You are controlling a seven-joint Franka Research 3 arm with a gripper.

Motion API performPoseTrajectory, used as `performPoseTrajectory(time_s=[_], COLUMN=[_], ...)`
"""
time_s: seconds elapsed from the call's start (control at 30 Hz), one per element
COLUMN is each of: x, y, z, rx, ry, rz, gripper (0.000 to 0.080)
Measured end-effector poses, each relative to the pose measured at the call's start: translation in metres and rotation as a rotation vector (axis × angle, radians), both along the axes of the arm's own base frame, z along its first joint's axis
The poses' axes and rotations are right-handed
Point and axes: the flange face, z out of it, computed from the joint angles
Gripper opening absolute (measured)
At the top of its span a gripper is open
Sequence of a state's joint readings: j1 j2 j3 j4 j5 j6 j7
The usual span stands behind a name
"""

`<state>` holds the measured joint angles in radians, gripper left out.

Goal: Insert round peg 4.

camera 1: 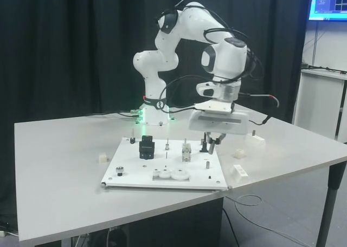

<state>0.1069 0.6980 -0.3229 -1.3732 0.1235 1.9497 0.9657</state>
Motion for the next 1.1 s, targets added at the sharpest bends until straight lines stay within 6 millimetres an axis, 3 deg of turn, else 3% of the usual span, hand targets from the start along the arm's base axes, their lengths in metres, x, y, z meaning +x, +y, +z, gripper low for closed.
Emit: performPoseTrajectory(time_s=[0.53,1.1], x=[-0.026,-0.07], y=[-0.058,-0.13], z=[-0.011,0.001], rx=[0.032,0.057], ry=[0.039,-0.029], rz=[0.026,0.022], gripper=[0.0144,0.0144])
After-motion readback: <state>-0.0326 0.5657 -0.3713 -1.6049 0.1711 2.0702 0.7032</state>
